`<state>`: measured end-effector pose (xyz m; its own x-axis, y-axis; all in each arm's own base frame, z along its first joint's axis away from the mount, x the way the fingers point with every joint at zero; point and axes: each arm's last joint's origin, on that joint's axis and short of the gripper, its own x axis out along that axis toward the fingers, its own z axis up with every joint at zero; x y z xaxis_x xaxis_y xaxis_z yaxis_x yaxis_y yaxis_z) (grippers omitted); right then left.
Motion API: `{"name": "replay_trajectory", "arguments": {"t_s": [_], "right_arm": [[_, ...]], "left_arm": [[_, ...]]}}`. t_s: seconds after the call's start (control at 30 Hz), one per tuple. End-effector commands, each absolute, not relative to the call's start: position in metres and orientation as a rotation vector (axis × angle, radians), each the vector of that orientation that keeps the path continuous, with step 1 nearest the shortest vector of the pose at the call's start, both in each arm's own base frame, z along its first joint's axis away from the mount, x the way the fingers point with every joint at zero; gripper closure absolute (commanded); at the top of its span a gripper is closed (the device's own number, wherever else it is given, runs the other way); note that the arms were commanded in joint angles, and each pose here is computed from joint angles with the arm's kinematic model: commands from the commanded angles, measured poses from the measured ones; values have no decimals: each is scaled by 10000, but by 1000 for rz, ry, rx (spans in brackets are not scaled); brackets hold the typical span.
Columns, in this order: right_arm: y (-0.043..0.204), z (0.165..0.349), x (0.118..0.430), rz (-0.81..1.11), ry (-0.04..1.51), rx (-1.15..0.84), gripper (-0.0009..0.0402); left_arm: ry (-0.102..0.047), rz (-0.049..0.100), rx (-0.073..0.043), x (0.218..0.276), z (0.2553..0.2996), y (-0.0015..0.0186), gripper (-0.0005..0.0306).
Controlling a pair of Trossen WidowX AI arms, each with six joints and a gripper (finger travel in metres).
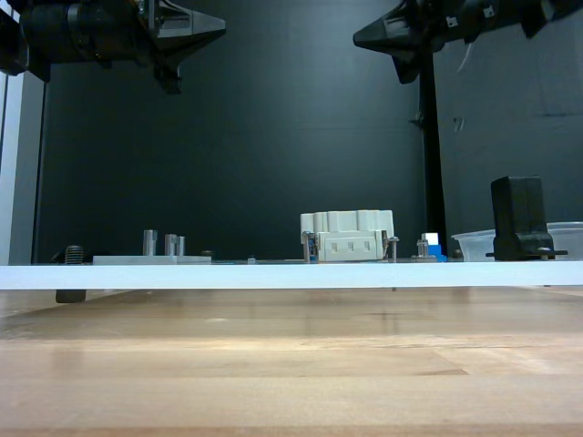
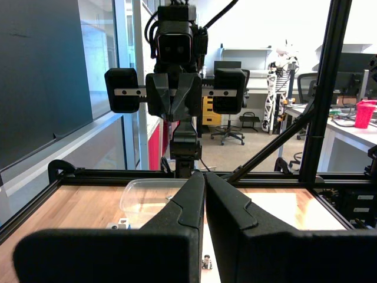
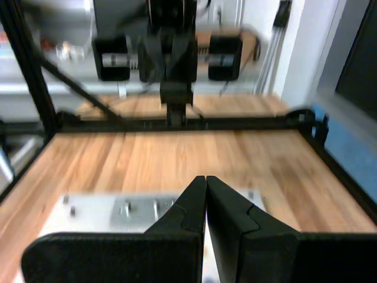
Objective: Pick the 16mm bar and install on taskboard
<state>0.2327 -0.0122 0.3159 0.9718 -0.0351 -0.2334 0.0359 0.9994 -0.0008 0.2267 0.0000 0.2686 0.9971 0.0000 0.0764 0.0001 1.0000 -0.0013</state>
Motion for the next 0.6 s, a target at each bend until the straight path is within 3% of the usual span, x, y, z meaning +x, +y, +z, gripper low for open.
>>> {"name": "replay_trajectory", "arguments": {"t_s": [0.03, 0.6], "right_arm": [[-121, 3238, 2289, -38, 337, 3, 393], [-123, 3469, 1994, -94, 721, -5, 393]], "left_arm": [[-77, 0, -1, 2268, 2686, 0, 300], [-77, 0, -1, 2268, 2686, 0, 300]]}}
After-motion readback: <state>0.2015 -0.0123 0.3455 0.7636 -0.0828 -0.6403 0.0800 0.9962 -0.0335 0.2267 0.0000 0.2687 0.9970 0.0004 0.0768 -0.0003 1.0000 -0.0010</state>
